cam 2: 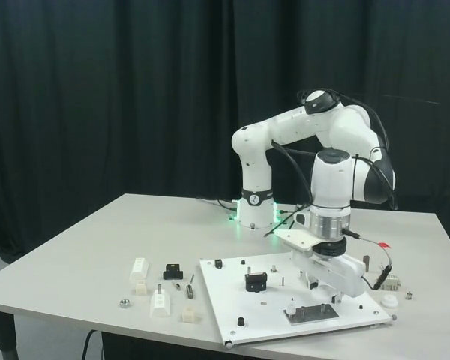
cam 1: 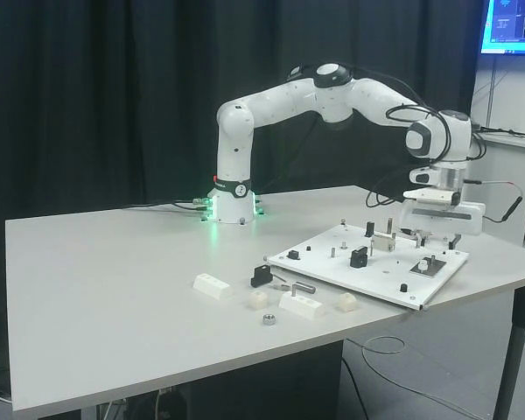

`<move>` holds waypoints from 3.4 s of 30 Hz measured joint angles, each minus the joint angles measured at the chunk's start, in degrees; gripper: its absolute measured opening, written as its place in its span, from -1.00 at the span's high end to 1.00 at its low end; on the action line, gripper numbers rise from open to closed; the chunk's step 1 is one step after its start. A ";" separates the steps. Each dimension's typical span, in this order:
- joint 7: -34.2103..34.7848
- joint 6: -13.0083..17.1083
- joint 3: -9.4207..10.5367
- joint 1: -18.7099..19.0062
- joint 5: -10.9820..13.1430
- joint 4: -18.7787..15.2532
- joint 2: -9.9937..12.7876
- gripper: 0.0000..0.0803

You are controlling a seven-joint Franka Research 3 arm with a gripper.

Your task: Place large gear.

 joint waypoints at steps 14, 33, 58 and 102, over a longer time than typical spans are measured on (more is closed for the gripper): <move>0.00 -1.11 -0.64 -0.31 -0.49 0.04 0.12 -0.48; -0.54 -1.12 -0.58 -0.49 -0.73 0.04 0.92 -0.48; -4.12 -3.67 -3.80 -1.89 -5.75 -1.82 0.91 -0.48; -47.35 -0.16 -14.65 -14.86 -3.76 -18.34 3.49 -0.48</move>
